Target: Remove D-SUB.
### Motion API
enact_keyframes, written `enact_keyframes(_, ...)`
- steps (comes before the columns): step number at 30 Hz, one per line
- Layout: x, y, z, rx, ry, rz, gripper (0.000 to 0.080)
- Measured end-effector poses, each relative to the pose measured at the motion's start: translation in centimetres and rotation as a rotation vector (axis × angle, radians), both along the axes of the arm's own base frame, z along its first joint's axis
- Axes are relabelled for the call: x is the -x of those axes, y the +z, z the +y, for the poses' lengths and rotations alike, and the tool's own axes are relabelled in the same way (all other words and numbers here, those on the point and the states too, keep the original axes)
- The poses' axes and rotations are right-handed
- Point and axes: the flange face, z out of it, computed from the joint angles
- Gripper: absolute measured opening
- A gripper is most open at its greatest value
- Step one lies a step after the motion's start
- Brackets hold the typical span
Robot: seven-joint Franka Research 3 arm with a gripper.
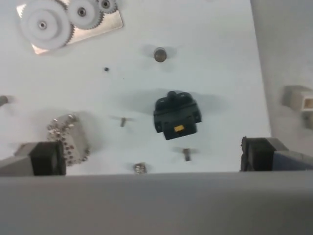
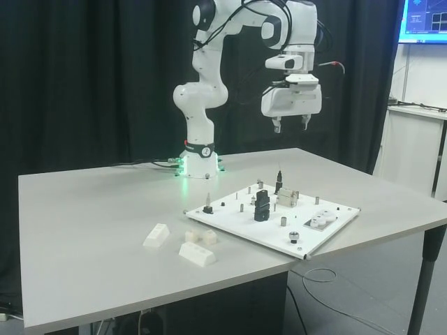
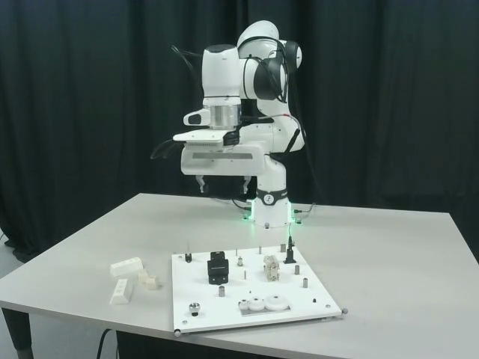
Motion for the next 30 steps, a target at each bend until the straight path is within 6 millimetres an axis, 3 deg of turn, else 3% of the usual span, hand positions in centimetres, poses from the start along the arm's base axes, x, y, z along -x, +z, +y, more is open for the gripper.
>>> enact_keyframes(8, 0.0, -0.4, -0.5, 0.044, 0.123, 0.017, 0.0800)
enact_keyframes(30, 0.9, -4.0, -2.6, 0.046, 0.181, 0.099, 0.0800)
